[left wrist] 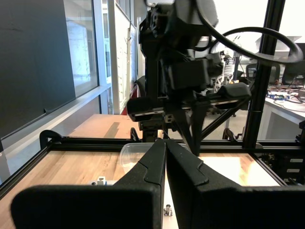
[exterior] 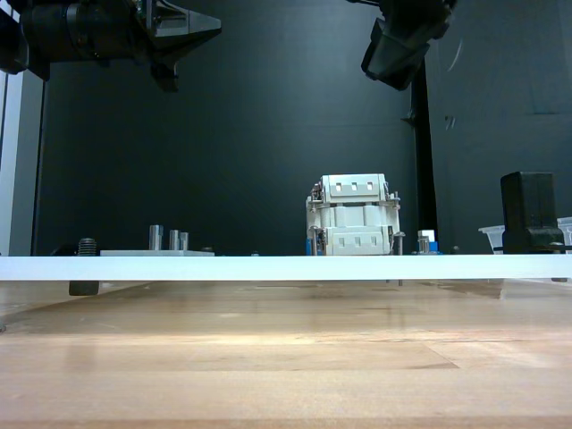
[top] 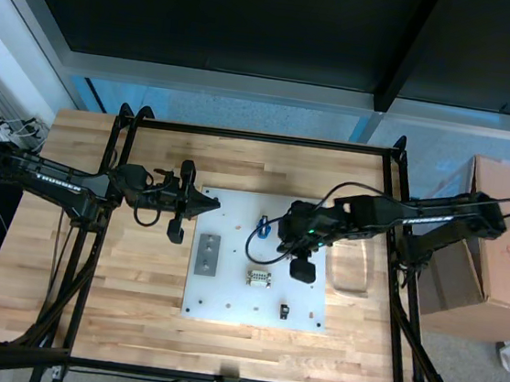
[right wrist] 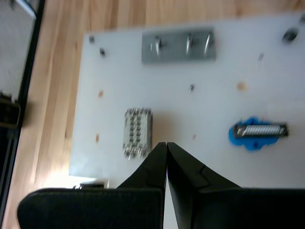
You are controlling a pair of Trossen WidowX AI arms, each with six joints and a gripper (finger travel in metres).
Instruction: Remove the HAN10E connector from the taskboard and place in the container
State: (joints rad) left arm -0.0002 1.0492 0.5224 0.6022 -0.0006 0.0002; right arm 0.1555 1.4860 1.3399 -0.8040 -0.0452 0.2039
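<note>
The right claw [right wrist: 166,143], fingers pressed together and empty, hovers above the board [top: 224,303] near the connector [top: 259,277], which stands upright in its seat. It should probably open wide, centre over the connector, then descend squarely. The left claw [top: 213,203], likewise closed and empty, hangs over the board's far left corner.
</note>
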